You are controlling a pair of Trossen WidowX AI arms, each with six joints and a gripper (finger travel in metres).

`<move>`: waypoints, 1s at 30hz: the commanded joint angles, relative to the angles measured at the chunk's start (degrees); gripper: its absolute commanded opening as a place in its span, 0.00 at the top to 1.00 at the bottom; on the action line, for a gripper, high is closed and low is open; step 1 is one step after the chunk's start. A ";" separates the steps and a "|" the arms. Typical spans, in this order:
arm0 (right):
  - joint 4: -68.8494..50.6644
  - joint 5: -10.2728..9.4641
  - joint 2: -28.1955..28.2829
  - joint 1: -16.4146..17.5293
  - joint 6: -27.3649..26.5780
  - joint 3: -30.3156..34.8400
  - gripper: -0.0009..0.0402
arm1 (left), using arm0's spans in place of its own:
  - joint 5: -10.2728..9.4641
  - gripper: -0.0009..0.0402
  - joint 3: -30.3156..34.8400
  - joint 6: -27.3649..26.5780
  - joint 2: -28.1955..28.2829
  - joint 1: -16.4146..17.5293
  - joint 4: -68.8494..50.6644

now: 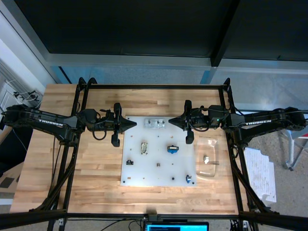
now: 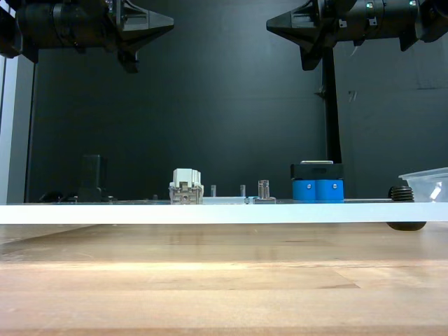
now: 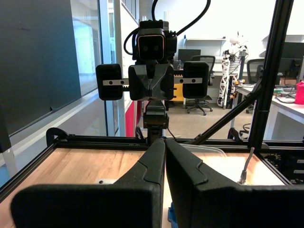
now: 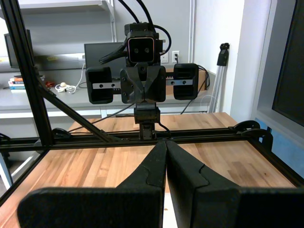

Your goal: Pick the RJ45 connector and install on taskboard

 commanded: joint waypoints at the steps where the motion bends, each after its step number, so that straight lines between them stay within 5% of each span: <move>1: 0.00 0.00 0.00 0.07 0.07 -0.46 0.98 | 0.00 0.98 0.00 0.02 0.02 0.02 0.00; 30: 0.44 0.00 0.00 0.13 0.04 -0.94 0.98 | 0.00 0.98 0.00 0.00 0.02 0.00 0.00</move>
